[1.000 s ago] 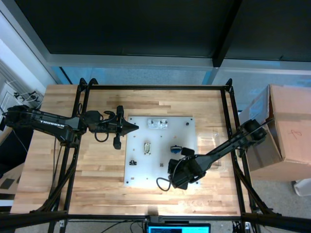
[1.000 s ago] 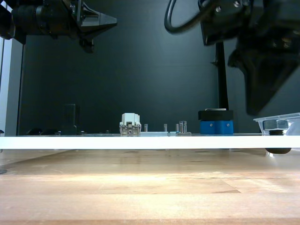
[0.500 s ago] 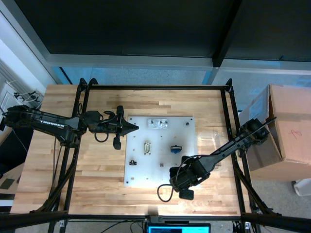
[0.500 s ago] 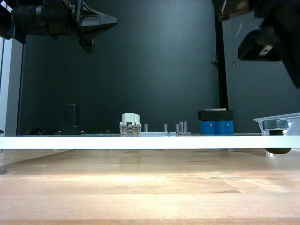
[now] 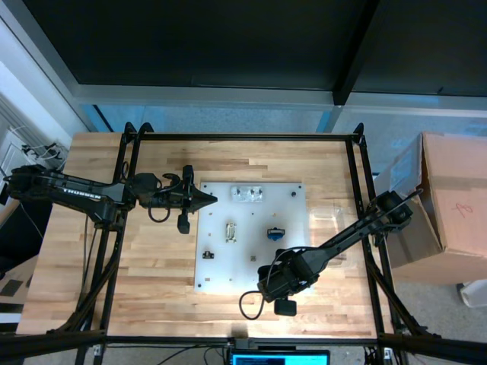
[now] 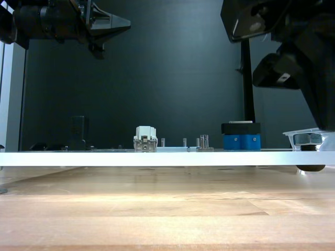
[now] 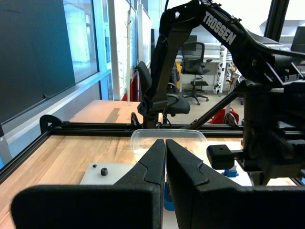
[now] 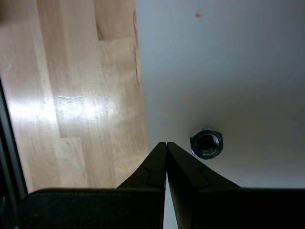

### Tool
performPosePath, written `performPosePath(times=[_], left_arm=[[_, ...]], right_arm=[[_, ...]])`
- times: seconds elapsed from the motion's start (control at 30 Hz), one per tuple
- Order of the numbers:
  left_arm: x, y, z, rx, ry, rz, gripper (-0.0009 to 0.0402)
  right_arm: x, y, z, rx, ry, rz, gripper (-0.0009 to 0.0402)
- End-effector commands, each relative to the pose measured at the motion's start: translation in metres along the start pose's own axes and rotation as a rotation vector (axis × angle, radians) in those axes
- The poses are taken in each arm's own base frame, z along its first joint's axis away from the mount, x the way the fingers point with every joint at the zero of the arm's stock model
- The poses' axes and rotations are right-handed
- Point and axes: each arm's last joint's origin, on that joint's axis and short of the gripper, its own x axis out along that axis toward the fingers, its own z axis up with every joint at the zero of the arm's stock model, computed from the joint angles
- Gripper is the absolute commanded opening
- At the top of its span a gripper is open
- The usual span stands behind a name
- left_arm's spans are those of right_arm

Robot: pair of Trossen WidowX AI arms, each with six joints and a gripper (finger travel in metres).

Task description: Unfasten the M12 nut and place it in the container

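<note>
High view: the white board (image 5: 236, 274) lay in the middle of the table. The left gripper (image 5: 207, 199) hung over the board's far left edge, well apart from the work. It seemed to be parked there to leave room. The right gripper (image 5: 283, 290) hung over the board's near right edge, and its body covered whatever stood beneath. The clear container (image 5: 326, 215) sat just off the board's right edge, with nothing showing inside it.

Low view: the silver M12 nut (image 6: 308, 138) sat on its black stud (image 6: 310, 148) at the board's right end. A little of the ribbing showed below the nut, so it looked not yet free. The right gripper's dark bulk loomed above it without touching.

Left wrist view: the left gripper's fingers (image 7: 152, 162) were pressed together on nothing, high over the board.

Right wrist view: the right gripper's fingers (image 8: 152, 167) met tip to tip and were empty. The nut was just beside them, near the board's edge. By this showing the pincer had no hold and would need to open and centre over the nut.
</note>
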Motion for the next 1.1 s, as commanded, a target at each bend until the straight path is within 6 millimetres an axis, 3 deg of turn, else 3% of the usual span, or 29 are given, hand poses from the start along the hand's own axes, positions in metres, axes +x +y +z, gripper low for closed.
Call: performPosePath(times=[0.03,0.97,1.1], left_arm=[[0.000,0.000,0.000,0.000,0.000,0.000,0.0000],[0.000,0.000,0.000,0.000,0.000,0.000,0.0000],[0.000,0.000,0.000,0.000,0.000,0.000,0.0000]], right_arm=[[0.004,-0.001,-0.001,0.002,0.004,-0.005,0.0000],[0.005,-0.007,-0.005,0.022,-0.016,-0.095,0.0000],[-0.008,-0.021,-0.013,0.091,-0.079,-0.354,0.0000]])
